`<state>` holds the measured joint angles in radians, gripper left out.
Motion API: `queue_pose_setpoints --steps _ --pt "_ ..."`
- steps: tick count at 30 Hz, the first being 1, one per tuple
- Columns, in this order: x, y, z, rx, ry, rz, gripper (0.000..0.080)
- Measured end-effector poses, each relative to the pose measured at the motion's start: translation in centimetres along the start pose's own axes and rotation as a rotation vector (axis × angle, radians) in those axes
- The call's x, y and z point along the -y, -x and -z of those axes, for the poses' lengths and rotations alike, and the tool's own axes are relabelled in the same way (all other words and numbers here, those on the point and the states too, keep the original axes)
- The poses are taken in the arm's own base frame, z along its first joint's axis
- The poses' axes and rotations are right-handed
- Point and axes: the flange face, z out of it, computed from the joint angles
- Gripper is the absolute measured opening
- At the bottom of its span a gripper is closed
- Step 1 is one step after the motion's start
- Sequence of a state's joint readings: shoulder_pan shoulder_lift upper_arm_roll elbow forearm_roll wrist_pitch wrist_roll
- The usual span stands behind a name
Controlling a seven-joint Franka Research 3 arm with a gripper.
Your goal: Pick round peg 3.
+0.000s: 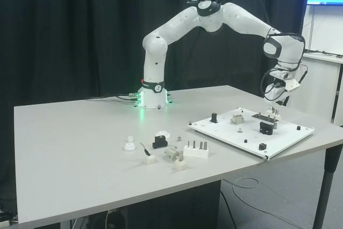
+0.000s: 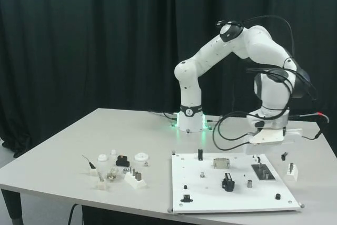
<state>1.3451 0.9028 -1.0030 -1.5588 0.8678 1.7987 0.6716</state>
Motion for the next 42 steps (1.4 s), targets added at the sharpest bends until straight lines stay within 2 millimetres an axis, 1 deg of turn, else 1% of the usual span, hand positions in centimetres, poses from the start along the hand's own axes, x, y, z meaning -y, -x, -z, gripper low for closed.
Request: queue_pose_setpoints --steps 14,21,28,42 --pt "2.7 7.9 -2.2 0.003 0.035 -0.027 0.08" --pt "3.6 10.8 -3.7 -0.022 0.032 -0.059 0.08" --pt "3.7 12.2 -5.0 -0.057 0.013 -0.088 0.08" --pt "3.6 13.2 -7.3 -0.091 -0.013 -0.111 0.08"
